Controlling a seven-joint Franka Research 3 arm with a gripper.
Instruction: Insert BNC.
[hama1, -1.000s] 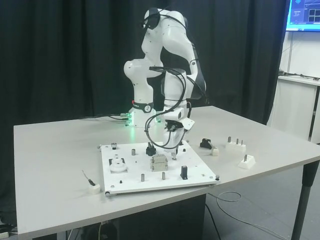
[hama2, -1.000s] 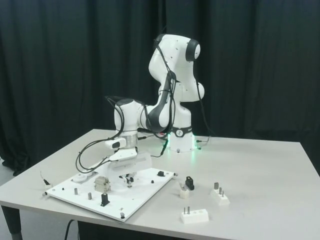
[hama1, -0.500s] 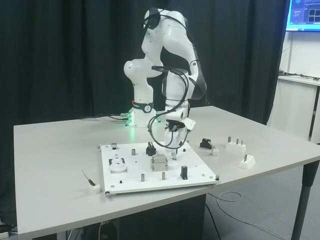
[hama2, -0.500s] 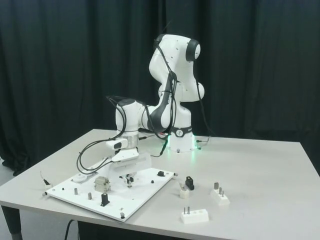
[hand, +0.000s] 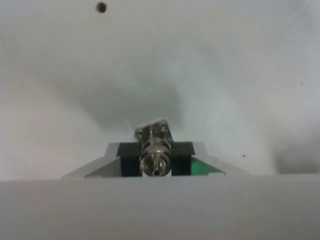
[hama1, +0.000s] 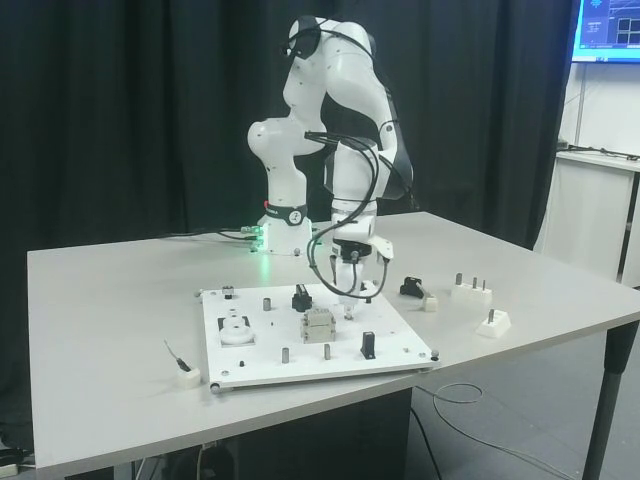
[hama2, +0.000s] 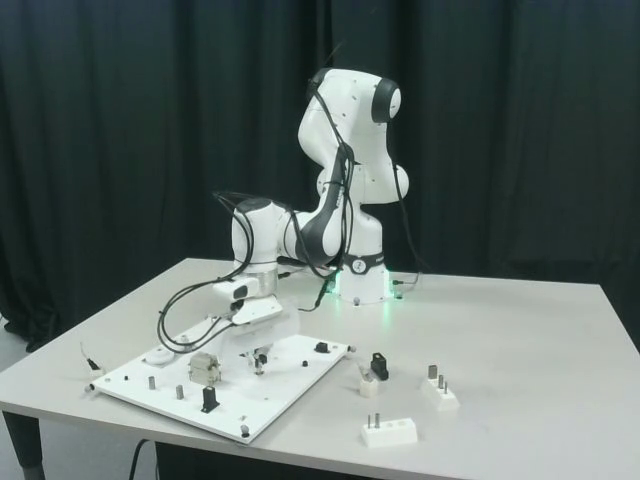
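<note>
In the wrist view a metal BNC connector stands between my black finger pads, and my gripper is shut on it. Its far end shows a small square metal base against the white board. From the room, the gripper points straight down at the board, just right of a grey block. The second room view has the gripper low over the board's middle. How deep the connector sits is hidden.
On the board stand a black part, a black holder, a white round part and small pegs. Off the board lie a black part, two white pin blocks and a wired white piece.
The hand has turned about its vertical axis over the same spot on the board; the cable loop swung with it. The connector stays held.
</note>
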